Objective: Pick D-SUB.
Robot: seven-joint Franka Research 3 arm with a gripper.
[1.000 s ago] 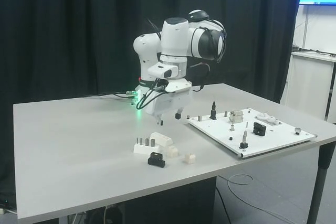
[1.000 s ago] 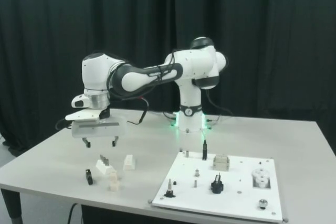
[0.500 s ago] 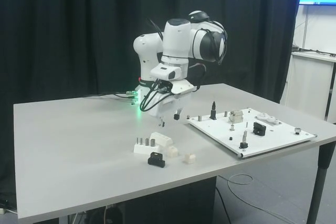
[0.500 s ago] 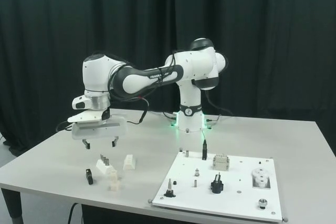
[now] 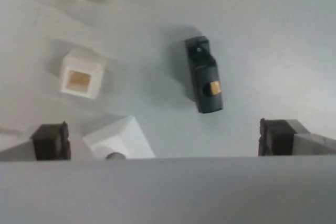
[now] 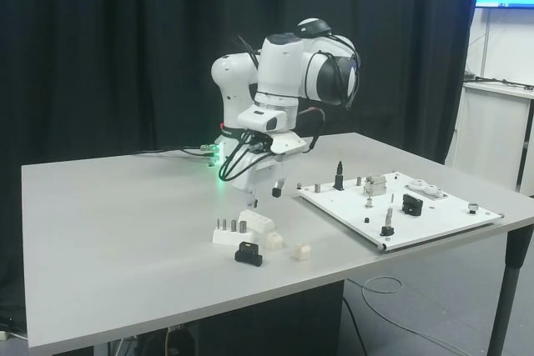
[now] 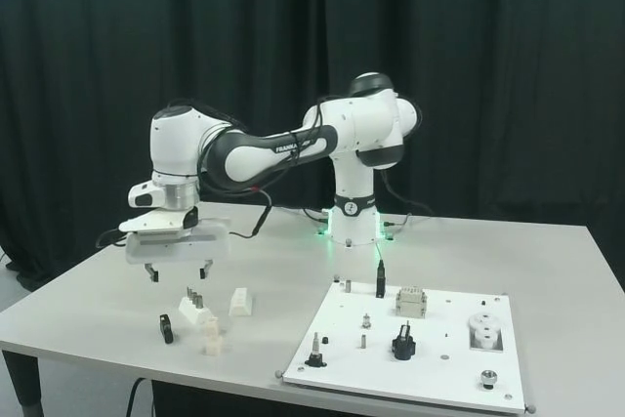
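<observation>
A small black connector, probably the D-SUB, lies flat on the grey table. It is at the front of a cluster of loose parts, seen as the black connector and the black connector in the room views. My gripper hangs open above the cluster's rear, well clear of the table. In the wrist view the gripper holds nothing, and its black fingertips stand wide apart. The gripper hovers over the white block.
A white block with upright grey pins sits under the hand. Small white cube holders lie near the connector, one white cube at the front. A white assembly board carrying several fittings lies to one side. The arm's base glows green.
The hand has turned about its wrist and shifted slightly sideways over the parts cluster. Its fingers stay open and empty. No part on the table has moved.
</observation>
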